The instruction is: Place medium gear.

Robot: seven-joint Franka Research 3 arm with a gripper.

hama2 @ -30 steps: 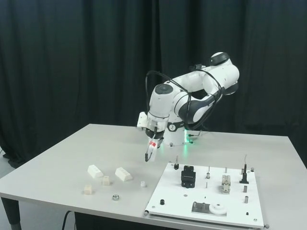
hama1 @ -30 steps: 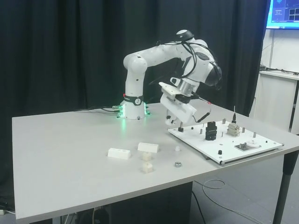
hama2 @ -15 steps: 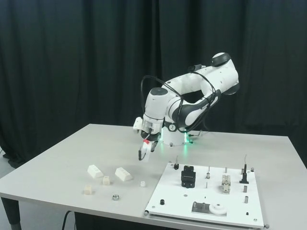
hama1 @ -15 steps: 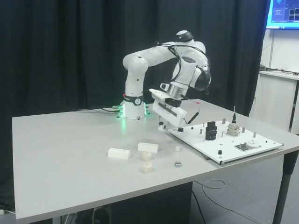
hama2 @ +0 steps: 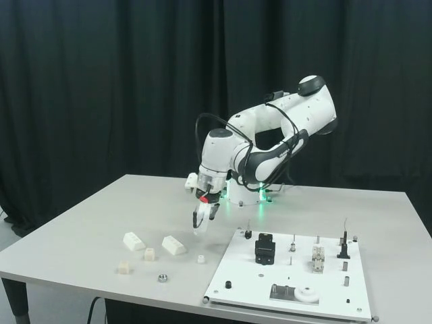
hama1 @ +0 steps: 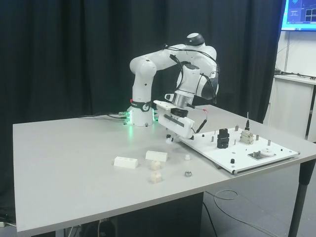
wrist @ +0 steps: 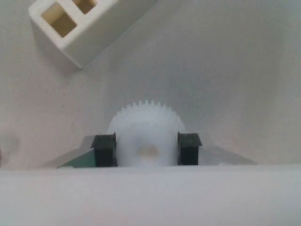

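Black-curtained room with a grey table

Black curtains [hama2: 101, 88] hang behind the grey table [hama1: 64, 148]; a lit screen [hama1: 299, 15] and white cabinet [hama1: 291, 98] stand far right

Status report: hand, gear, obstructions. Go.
Hand shut on the medium gear, held above the grey table. White two-hole block on the table below. White board off to one side, gear not placed.

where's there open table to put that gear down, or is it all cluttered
Crowded: the near strip of the grey table by the white blocks, small cubes and nut, plus the white board with its fixtures. Bare: the stretch beyond the blocks toward the curtain, and the table right of the board. The gripper grips the gear.
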